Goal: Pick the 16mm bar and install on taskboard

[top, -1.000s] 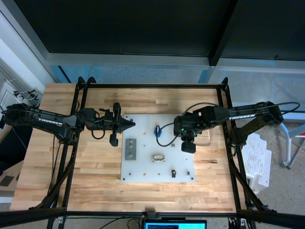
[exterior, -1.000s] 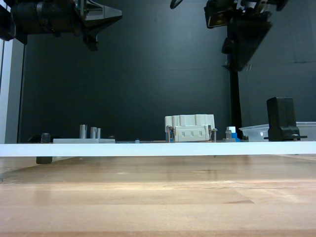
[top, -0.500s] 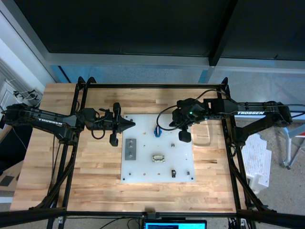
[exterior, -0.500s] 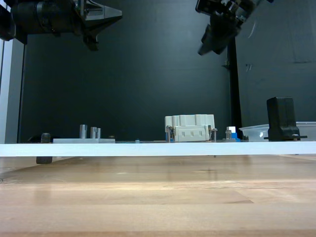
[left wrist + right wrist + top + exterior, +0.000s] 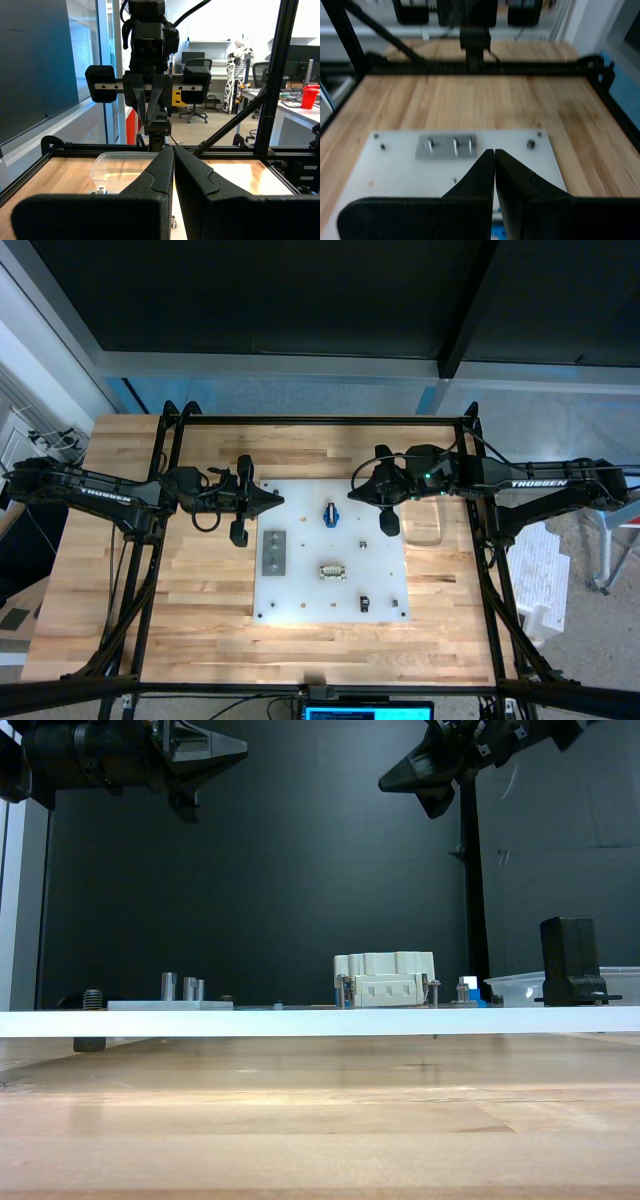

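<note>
arms: two black robot arms, one reaching in from each table edge, both high above the wooden table (image 5: pixel 200 620).
left gripper (image 5: pixel 277 499): its two fingers (image 5: pixel 159 172) are pressed together with nothing between them; it hangs over the far left corner of the board, pointing right.
right gripper (image 5: pixel 354 491): its two fingers (image 5: pixel 480 172) also meet tip to tip, holding nothing; it hangs above the board's far edge, near the blue connector, pointing left.
taskboard (image 5: pixel 300 590): one large white square flat panel, lying flat on the table between the arms.
grey metal block (image 5: pixel 273 552): one, on the board's left half; three short pins (image 5: pixel 188 988) stand on it.
blue connector (image 5: pixel 330 513): one, by the far edge.
beige connector (image 5: pixel 332 570): one, mid-board.
black fitting (image 5: pixel 366 601): one, near the front edge.
clear plastic tray (image 5: pixel 425 523): one, just beside the board's right edge.
16mm bar: cannot be made out in any view.
</note>
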Action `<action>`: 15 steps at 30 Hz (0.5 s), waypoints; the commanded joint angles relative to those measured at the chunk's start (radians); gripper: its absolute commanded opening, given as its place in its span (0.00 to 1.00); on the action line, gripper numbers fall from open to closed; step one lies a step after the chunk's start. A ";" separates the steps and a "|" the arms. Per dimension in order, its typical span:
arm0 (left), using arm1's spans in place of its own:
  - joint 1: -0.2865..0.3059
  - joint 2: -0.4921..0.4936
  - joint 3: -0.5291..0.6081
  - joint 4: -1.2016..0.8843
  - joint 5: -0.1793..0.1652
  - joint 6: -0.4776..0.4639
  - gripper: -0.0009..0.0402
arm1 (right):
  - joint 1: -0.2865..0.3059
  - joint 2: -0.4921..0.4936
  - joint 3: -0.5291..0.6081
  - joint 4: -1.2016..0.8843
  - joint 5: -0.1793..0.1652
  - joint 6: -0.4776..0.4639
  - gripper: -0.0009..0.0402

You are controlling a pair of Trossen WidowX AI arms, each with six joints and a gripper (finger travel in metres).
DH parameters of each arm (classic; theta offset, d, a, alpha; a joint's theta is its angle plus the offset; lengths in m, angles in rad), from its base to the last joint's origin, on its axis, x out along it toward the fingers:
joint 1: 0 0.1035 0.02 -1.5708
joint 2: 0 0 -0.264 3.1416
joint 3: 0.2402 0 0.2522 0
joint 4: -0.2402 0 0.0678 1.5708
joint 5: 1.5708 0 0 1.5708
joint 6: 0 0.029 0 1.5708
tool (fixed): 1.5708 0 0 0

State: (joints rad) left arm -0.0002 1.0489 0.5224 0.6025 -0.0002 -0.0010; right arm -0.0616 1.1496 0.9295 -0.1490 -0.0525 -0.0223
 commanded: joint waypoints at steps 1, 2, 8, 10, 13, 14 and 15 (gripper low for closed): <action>0.000 0.000 0.000 0.000 0.000 0.000 0.02 | 0.000 -0.023 -0.066 0.146 -0.002 0.015 0.02; 0.000 0.000 0.000 0.000 0.000 0.000 0.02 | 0.000 -0.030 -0.084 0.188 -0.002 0.015 0.02; 0.000 0.000 0.000 0.000 0.000 0.000 0.02 | 0.000 -0.037 -0.174 0.427 -0.001 0.037 0.02; 0.000 0.000 0.000 0.000 0.000 0.000 0.02 | 0.000 -0.037 -0.195 0.481 0.000 0.051 0.02; 0.000 0.000 0.000 0.000 0.000 0.000 0.02 | 0.000 -0.037 -0.219 0.540 0.008 0.063 0.02; 0.000 0.000 0.000 0.000 0.000 0.000 0.02 | 0.001 -0.037 -0.225 0.554 0.008 0.067 0.02; 0.000 0.000 0.000 0.000 0.000 0.000 0.02 | 0.000 -0.037 -0.232 0.569 0.008 0.071 0.02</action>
State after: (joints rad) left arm -0.0002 1.0485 0.5224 0.6025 -0.0002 -0.0013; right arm -0.0612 1.1118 0.7052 0.3996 -0.0467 0.0429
